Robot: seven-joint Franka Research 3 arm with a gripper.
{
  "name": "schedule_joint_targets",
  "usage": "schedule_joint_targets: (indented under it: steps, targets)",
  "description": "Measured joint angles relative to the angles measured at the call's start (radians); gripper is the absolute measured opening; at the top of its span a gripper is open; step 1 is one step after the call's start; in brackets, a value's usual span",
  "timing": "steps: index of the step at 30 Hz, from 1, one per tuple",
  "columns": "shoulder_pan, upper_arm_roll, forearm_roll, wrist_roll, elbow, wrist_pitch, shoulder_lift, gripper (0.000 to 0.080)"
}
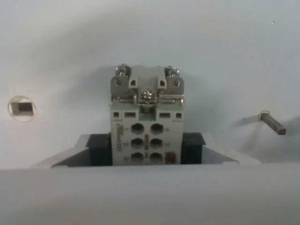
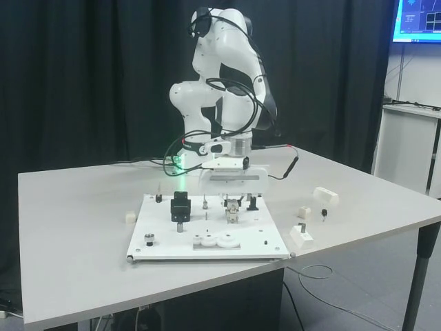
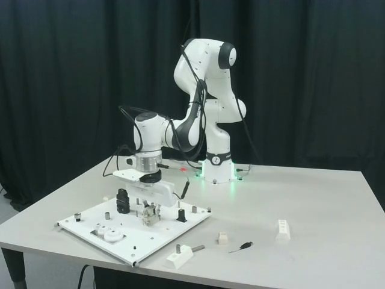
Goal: Remove waterproof.
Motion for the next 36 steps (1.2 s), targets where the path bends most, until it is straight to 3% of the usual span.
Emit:
schedule_joint_targets:
  steps: [36]
  targets:
    - [0.003,0.000,0.001,0.024,0.000,-0.002,-0.001,0.0311]
